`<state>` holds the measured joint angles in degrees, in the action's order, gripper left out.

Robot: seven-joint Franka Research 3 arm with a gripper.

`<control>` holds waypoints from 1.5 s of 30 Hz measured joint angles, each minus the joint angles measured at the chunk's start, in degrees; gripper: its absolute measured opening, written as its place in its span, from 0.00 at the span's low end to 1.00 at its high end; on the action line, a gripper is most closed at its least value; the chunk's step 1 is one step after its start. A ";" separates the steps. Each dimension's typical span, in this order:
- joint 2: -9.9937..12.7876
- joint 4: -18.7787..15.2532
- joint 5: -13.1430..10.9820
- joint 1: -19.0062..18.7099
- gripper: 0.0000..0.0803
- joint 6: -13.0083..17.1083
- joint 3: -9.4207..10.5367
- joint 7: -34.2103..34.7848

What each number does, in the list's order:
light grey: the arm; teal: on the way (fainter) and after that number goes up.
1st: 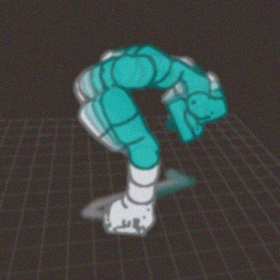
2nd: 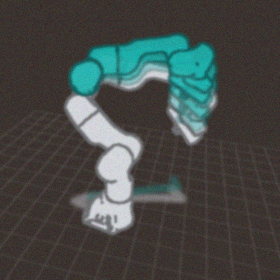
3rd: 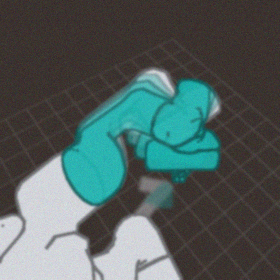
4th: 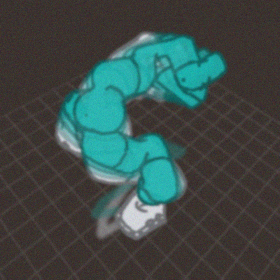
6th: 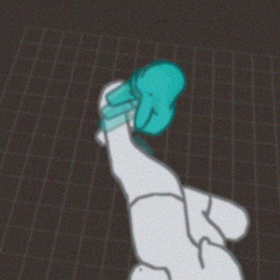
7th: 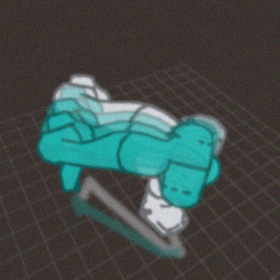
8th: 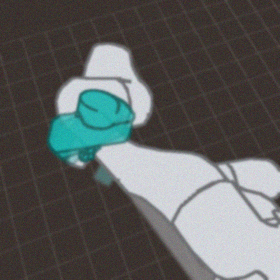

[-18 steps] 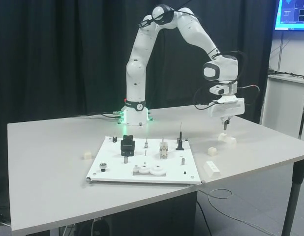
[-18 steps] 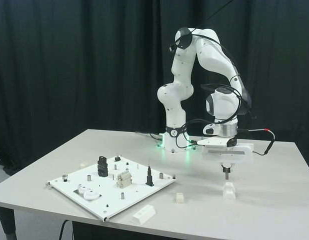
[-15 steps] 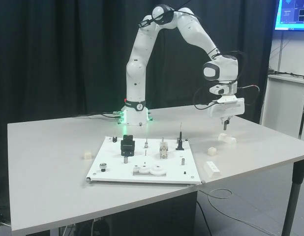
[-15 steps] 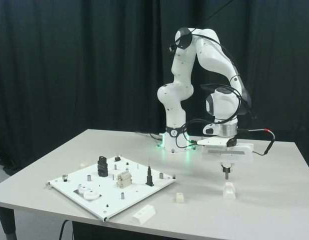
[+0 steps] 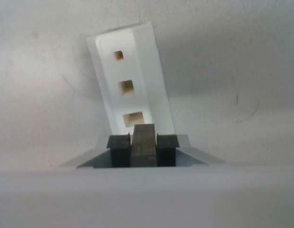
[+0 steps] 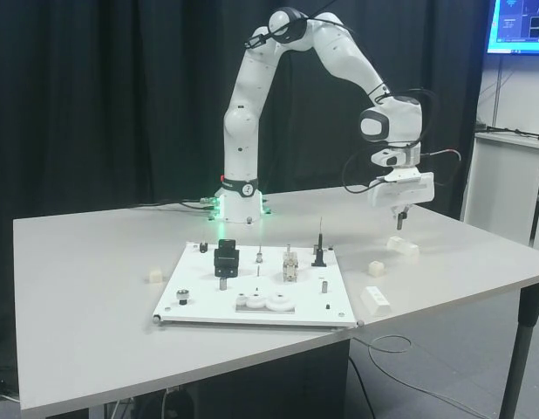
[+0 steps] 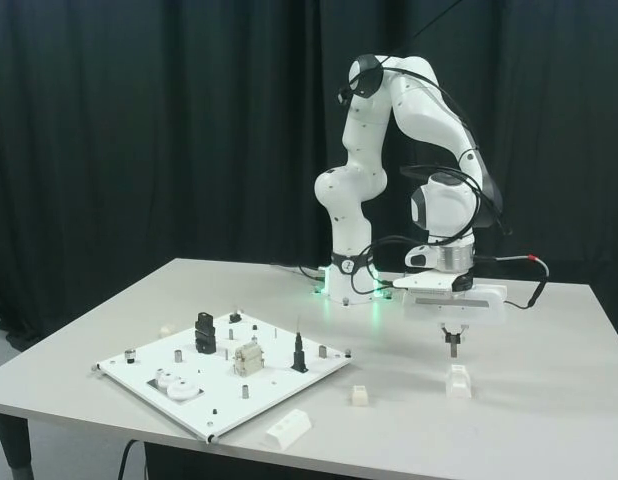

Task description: Insert square peg 3.

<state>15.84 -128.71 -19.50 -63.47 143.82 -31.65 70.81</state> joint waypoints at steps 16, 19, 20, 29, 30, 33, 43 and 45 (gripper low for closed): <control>-0.77 0.00 0.00 0.00 0.14 -0.25 -0.41 0.18; -0.82 0.01 0.00 0.00 0.14 -0.25 -0.52 0.18; -0.83 0.01 0.00 0.00 0.14 -0.25 -0.57 0.18; -1.06 0.03 0.18 0.00 0.14 -0.25 -1.30 0.30; -1.11 0.03 0.30 0.00 0.14 -0.25 -1.44 0.30; -1.29 0.09 0.98 0.00 0.14 -0.25 -2.05 0.35; -2.10 0.32 4.80 0.00 0.14 -0.63 -6.01 2.06; -2.36 0.33 5.79 0.00 0.14 -1.08 -7.04 2.24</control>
